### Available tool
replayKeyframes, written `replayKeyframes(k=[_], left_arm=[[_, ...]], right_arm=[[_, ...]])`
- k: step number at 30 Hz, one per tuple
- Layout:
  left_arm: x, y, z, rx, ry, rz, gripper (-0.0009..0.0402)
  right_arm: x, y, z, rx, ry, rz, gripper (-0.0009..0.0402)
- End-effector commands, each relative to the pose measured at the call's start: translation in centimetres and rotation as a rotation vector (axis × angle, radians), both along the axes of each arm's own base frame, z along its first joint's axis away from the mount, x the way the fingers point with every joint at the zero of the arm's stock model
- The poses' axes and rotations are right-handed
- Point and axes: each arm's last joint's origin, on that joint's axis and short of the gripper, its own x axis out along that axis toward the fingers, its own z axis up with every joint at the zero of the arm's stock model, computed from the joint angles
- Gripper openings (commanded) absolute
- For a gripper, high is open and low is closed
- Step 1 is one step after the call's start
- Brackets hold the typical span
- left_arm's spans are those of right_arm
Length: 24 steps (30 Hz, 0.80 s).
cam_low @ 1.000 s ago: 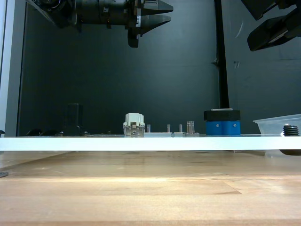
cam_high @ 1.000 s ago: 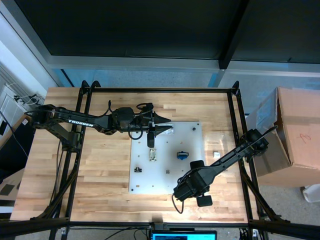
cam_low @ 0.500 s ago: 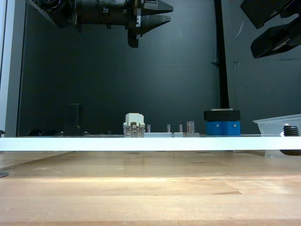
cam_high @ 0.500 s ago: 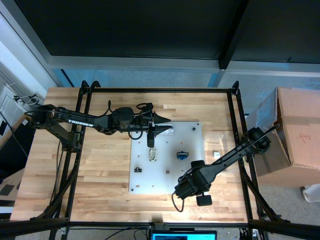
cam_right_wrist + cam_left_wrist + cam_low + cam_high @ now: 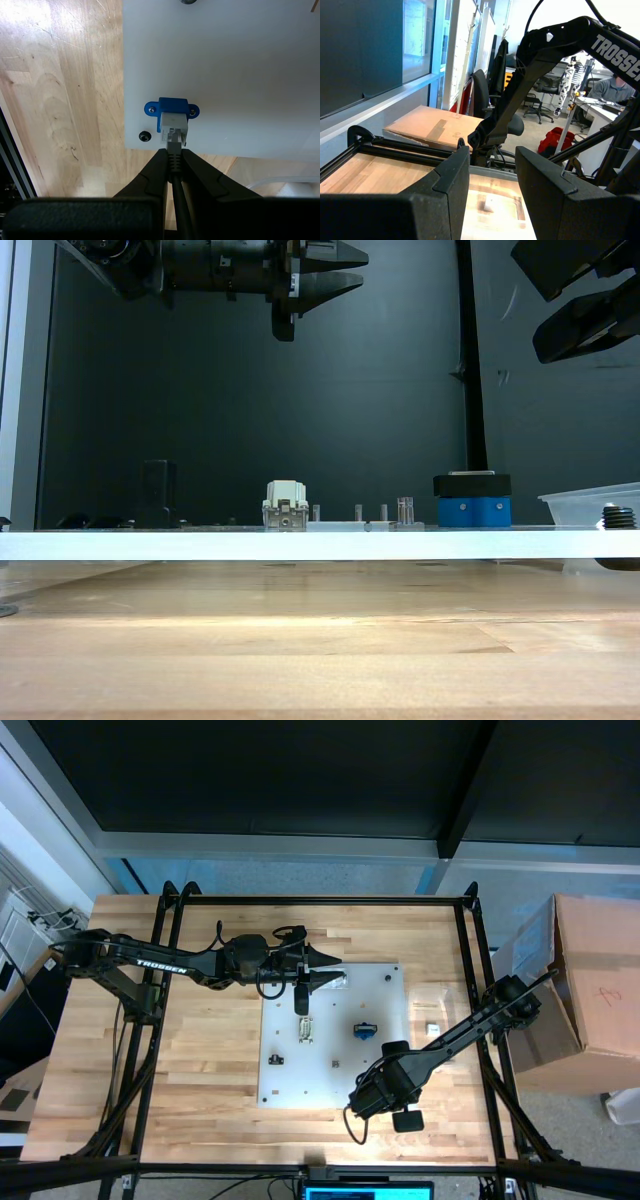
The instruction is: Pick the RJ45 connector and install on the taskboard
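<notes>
My right gripper [image 5: 173,160] is shut on the RJ45 connector [image 5: 174,145], gripping the cable just behind the grey plug. The plug's tip points at the grey socket in the blue mount [image 5: 171,107] on the white taskboard [image 5: 225,75]. In the low view the right gripper [image 5: 565,295] hangs high above the blue mount [image 5: 472,502], so the plug is clear of its seat. From above, the right gripper [image 5: 362,1100] shows over the board's near edge and the blue mount [image 5: 365,1031] mid-board. My left gripper [image 5: 322,970] [image 5: 345,268] [image 5: 492,170] is open and empty, high over the board's far left.
A grey-white connector block [image 5: 305,1032] [image 5: 285,512] and small posts stand on the board [image 5: 380,990]. A clear tray [image 5: 432,1010] [image 5: 600,505] sits right of the board. A cardboard box [image 5: 590,990] lies beyond the table's right edge. Black frame rails [image 5: 320,901] border the table.
The right gripper with the connector sank slightly a second ago and has held still since. The left arm has not moved.
</notes>
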Motion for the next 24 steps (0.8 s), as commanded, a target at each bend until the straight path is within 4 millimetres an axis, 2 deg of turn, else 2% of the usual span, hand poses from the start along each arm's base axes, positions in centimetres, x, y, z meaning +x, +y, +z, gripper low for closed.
replayKeyframes(k=[1, 11, 24], left_arm=[[0.0, 0.0, 0.0, 0.0, 0.0, 0.0, 0.0122], [0.0, 0.0, 0.0, 0.0, 0.0, 0.0, 0.0122], [0.0, 0.0, 0.0, 0.0, -0.001, 0.0, 0.0122]], right_arm=[[0.0, -0.1, 0.2, 0.002, -0.004, -0.001, 0.0044], [-0.4, -0.4, 1.3, 0.009, -0.037, 0.001, 0.0095], [-2.2, -1.5, 6.0, 0.071, -0.163, -0.005, 0.0128]])
